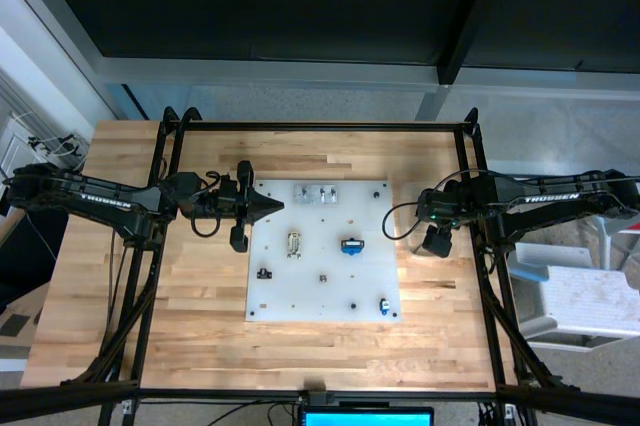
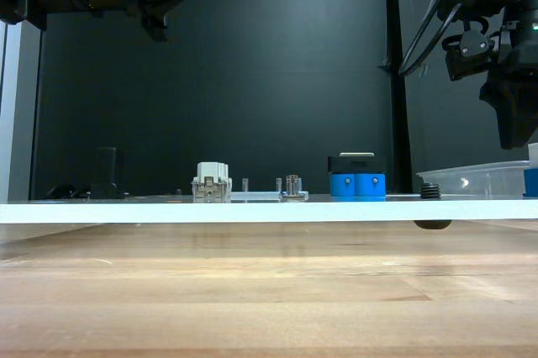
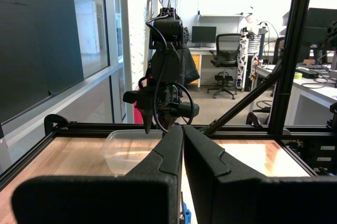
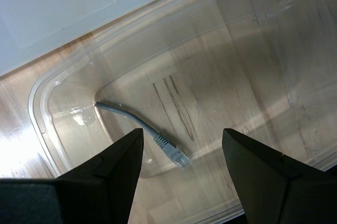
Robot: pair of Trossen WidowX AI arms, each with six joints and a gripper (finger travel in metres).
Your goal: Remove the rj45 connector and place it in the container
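Spread wide, the jaws of your right gripper [image 4: 182, 132] hung released with nothing between them, pointing straight down into the container [image 4: 47, 124]. The rj45 connector [image 4: 171, 153] lay on the container's clear floor directly beneath the gap between those jaws, clear of both fingers. Its short grey cable [image 4: 126, 112] curved away from the gap toward the tray's rounded wall. Past that wall, on the far side from the jaws, you had the edge of the white board [image 4: 52, 8] just beside the container, with a strip of wooden table [image 4: 21, 82] between them. From table height, the right gripper [image 2: 513, 135] sat above the container [image 2: 479, 177] and not touching it. Your left gripper [image 3: 182, 128] was clenched, its two fingers pressed together on nothing, and it faced across toward the container [image 3: 124, 148] well beyond its tips. From above, the left gripper [image 1: 272, 206] sat at the board's [image 1: 320, 291] near-left edge; the low view showed it held high over the board, well apart from the blue fixture [image 2: 357, 183].
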